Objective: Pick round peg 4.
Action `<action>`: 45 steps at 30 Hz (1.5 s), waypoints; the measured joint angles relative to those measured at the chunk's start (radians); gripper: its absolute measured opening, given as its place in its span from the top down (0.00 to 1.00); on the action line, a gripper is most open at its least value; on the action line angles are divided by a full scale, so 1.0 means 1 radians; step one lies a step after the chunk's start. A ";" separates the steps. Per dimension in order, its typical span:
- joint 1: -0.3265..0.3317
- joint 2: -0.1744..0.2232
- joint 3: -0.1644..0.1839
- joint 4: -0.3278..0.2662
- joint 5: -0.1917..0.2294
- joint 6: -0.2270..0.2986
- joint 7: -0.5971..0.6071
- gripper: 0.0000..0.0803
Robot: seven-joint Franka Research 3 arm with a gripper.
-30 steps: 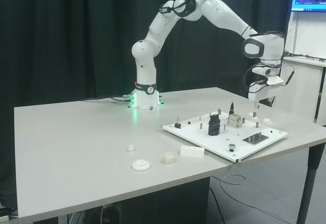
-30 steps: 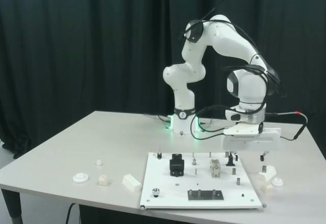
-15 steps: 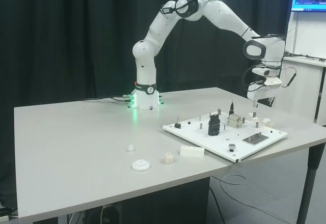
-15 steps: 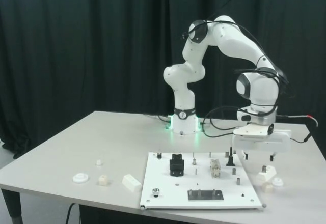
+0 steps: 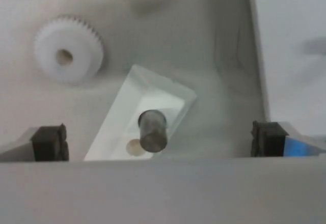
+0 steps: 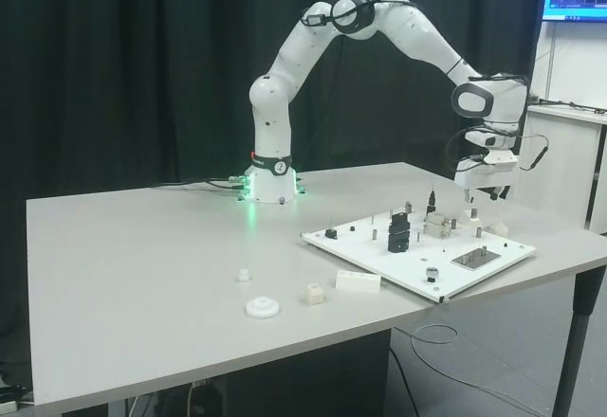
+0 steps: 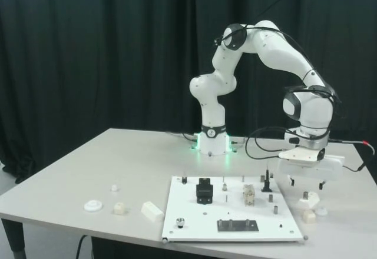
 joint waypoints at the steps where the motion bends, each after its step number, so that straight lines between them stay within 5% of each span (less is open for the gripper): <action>1: 0.004 0.000 0.000 -0.006 0.000 0.006 0.007 0.00; 26: 0.068 0.003 0.001 -0.136 0.033 0.200 0.044 0.00; 45: 0.069 0.013 -0.004 -0.154 0.033 0.244 0.044 0.00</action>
